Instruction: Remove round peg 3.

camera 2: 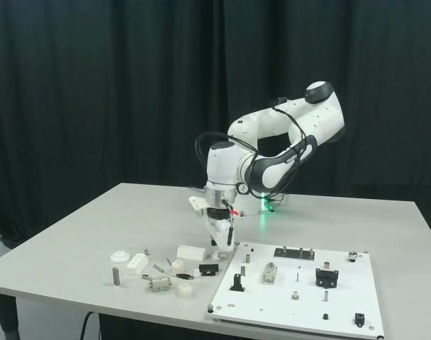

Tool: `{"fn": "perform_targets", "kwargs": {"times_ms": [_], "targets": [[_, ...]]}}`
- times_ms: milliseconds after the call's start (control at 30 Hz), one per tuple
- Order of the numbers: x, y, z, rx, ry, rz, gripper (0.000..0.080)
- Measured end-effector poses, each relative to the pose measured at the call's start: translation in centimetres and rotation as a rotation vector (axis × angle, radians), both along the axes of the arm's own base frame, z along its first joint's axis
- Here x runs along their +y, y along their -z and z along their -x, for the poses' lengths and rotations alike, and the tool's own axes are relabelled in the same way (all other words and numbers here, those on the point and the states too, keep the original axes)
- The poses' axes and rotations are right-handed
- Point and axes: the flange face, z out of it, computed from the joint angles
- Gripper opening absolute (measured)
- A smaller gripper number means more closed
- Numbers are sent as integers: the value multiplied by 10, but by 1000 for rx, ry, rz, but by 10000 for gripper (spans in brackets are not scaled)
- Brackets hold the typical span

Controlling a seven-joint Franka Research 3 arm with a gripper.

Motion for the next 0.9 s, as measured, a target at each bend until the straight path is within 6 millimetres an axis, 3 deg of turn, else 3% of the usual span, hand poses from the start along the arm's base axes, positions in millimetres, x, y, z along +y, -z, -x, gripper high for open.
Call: {"fn": "perform_targets", "kwargs": {"times_ms": [900], "targets": [[-9, -21, -6, -43, 21, 4, 800]]}}
